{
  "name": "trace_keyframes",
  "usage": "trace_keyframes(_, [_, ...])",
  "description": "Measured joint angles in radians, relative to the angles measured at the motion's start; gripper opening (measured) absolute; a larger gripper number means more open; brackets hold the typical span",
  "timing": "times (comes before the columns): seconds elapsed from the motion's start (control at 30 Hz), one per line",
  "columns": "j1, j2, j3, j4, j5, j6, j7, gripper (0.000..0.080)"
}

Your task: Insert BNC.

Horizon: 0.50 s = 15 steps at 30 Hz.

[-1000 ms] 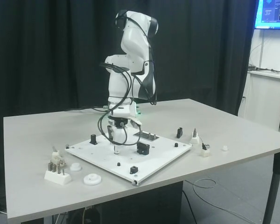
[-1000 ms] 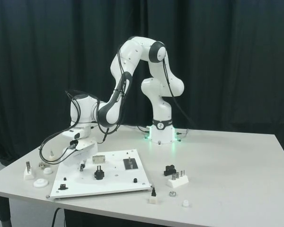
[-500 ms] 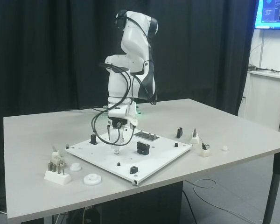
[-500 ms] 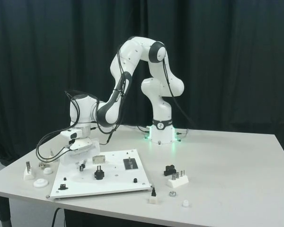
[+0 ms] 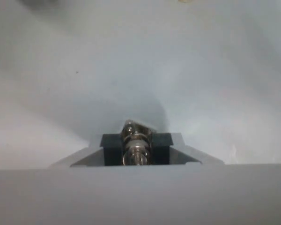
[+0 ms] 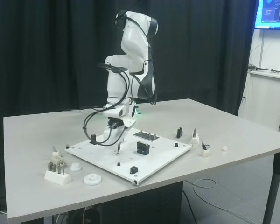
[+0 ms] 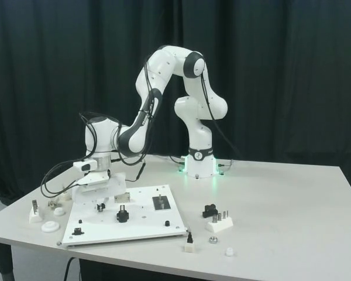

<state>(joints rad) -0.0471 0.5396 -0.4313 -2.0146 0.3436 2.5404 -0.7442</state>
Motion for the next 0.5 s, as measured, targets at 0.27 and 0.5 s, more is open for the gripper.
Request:
trace_keyframes(0.27, [-0.001,0.005,-0.006,0.011,0.032,-0.023,0.093,0.0121])
trace_keyframes(0.5, [-0.001,0.008,-0.011,0.016,0.070,-0.037,0.172,0.0121])
